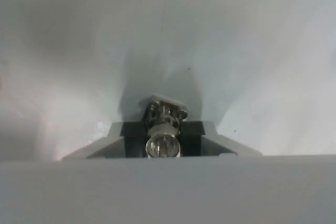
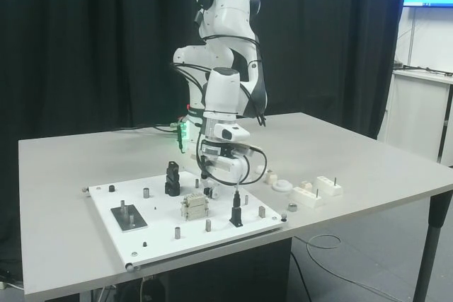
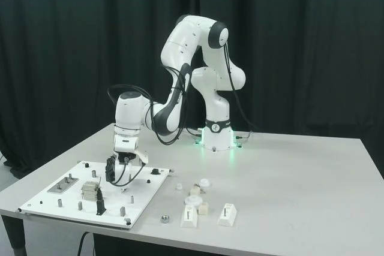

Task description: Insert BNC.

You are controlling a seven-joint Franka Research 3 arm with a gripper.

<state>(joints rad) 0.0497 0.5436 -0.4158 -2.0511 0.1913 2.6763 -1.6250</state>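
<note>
In the wrist view a metal BNC plug (image 1: pixel 163 145) sits between my fingertips, directly in line with a square-flanged metal BNC socket (image 1: pixel 164 109) on the white board (image 1: pixel 252 77). My gripper (image 1: pixel 163 141) is shut on the plug, its black pads against both sides. Whether plug and socket touch is not visible. In the first room view the gripper (image 2: pixel 212 187) points straight down just above the middle of the white board (image 2: pixel 159 235). A black cable (image 2: pixel 244 171) loops from it to a black holder (image 2: pixel 236 216). The second room view shows the gripper (image 3: pixel 123 183) low over the board (image 3: pixel 42 205).
On the board stand a black block (image 2: pixel 171 179), a grey multi-pin connector (image 2: pixel 194 207), a grey plate with pegs (image 2: pixel 127 217) and several small pegs. Right of the board lie white fixtures (image 2: pixel 318 190), a white ring (image 2: pixel 282 187) and a metal nut (image 2: pixel 291 207). The arm's base (image 3: pixel 217 139) stands behind.
</note>
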